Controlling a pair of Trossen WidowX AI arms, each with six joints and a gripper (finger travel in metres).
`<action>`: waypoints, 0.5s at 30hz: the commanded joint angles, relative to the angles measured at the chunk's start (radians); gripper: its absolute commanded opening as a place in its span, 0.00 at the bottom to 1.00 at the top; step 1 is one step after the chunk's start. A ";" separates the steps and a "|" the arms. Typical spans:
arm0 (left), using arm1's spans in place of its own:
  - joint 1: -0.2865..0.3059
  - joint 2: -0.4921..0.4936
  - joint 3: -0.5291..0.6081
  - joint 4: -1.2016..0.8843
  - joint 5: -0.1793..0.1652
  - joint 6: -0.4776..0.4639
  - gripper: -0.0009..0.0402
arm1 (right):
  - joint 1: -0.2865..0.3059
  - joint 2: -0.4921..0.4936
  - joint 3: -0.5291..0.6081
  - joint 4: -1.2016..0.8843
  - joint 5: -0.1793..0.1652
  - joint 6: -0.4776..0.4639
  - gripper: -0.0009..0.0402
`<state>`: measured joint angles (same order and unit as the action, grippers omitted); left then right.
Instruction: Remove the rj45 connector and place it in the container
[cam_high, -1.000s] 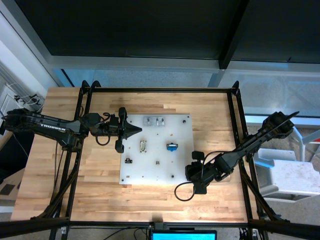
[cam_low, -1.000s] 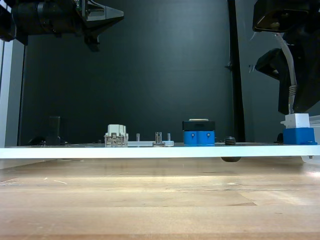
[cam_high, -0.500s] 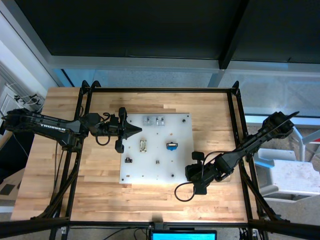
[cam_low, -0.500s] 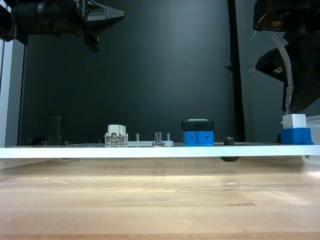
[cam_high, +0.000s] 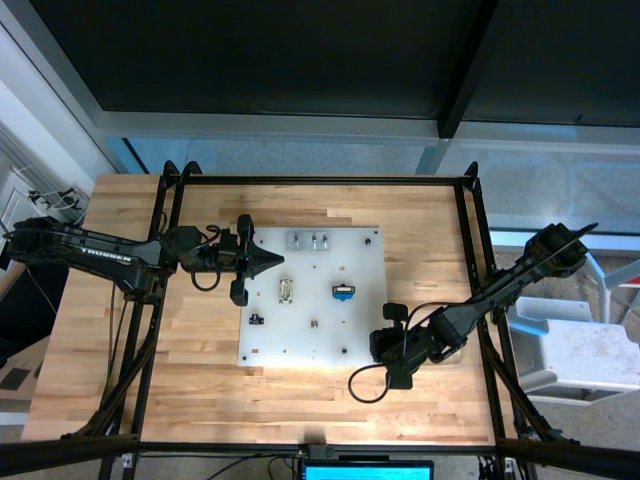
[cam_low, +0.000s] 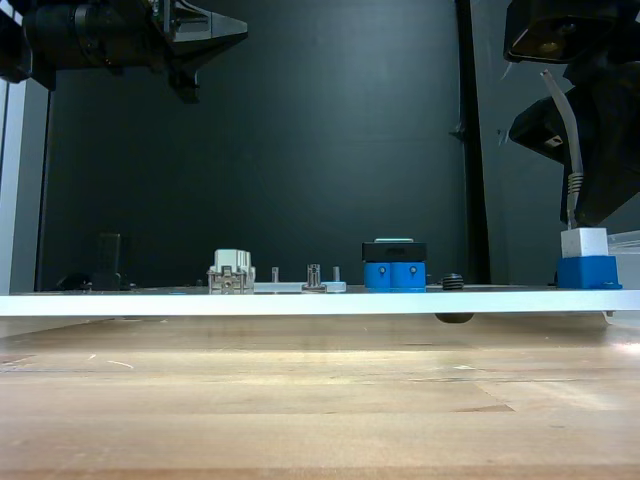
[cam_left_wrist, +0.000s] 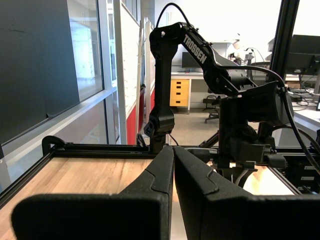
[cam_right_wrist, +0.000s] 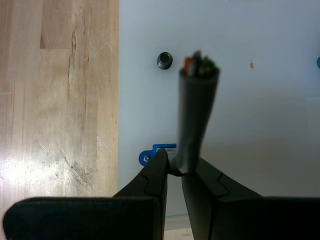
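**Right fingers clenched on the plug at the board's corner**

The right arm slants in from the frame's right, with the right gripper (cam_high: 388, 347) low over the white board's (cam_high: 300, 345) lower-right corner and bare table (cam_high: 200, 400) alongside. Its fingers (cam_right_wrist: 155, 175) grasp the grey stub of the rj45 connector (cam_low: 585, 262), which stands on the board. The left gripper (cam_high: 275, 260) hovers high at the board's left edge, fingers pressed together.

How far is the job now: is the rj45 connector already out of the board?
Done: the right gripper is shut on the cable stub of the rj45 connector. In hand: the pull, as the connector sits on the white board, not lifted. Left: freeing it and carrying it to the container. The left gripper hangs shut above the board's left edge.
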<state>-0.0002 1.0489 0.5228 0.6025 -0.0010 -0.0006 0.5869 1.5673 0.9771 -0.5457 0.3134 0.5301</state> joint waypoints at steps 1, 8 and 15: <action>0.000 0.000 0.000 0.000 0.000 0.000 0.02 | 0.000 -0.002 0.002 0.002 0.000 0.000 0.02; 0.000 0.000 0.000 0.000 0.000 0.000 0.02 | 0.000 -0.010 0.014 0.002 0.000 -0.016 0.02; 0.000 0.000 0.000 0.000 0.000 0.000 0.02 | 0.000 -0.040 0.030 -0.034 0.000 -0.023 0.02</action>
<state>-0.0002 1.0489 0.5228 0.6025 -0.0010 -0.0002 0.5858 1.5341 1.0023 -0.5697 0.3252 0.5076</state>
